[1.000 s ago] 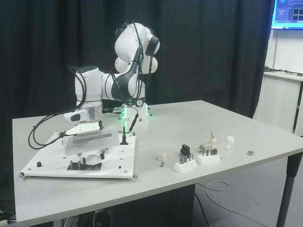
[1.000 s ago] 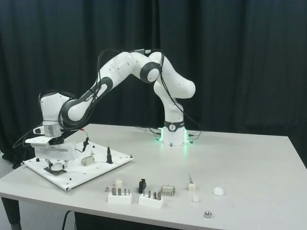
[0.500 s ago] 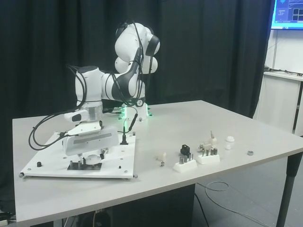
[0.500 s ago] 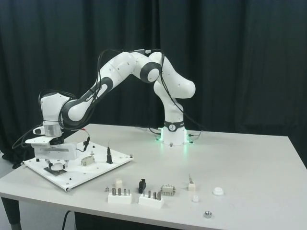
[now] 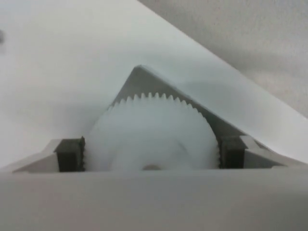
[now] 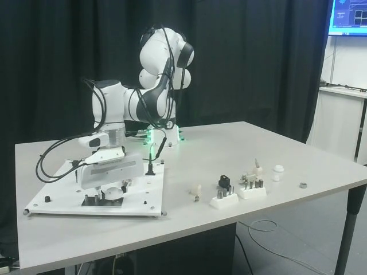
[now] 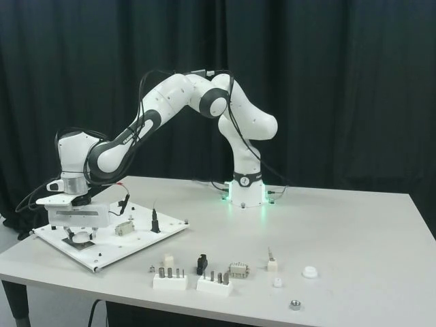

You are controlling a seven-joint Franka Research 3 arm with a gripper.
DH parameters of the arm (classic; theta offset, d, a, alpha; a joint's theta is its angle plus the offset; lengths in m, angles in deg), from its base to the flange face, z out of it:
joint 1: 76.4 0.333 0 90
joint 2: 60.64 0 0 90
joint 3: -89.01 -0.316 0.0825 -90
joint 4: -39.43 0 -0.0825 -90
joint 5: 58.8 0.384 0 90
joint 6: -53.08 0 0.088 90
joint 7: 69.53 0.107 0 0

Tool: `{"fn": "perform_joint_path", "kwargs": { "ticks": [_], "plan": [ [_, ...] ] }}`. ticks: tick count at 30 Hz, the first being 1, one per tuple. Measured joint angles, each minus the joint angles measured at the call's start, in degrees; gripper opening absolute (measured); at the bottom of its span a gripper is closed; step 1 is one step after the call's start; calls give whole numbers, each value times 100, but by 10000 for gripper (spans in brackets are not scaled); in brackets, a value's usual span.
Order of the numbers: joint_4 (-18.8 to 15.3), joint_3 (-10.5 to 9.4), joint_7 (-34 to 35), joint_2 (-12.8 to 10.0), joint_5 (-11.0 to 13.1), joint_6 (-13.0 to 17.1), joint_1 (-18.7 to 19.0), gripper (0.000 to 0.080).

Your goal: Insert large gear.

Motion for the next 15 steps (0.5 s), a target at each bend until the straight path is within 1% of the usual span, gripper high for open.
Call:
{"fn": "perform_joint_path", "kwargs": {
  "ticks": [15],
  "plan": [
    [-3,7,-34,-13,-3,78,78,596]
  ]
}}
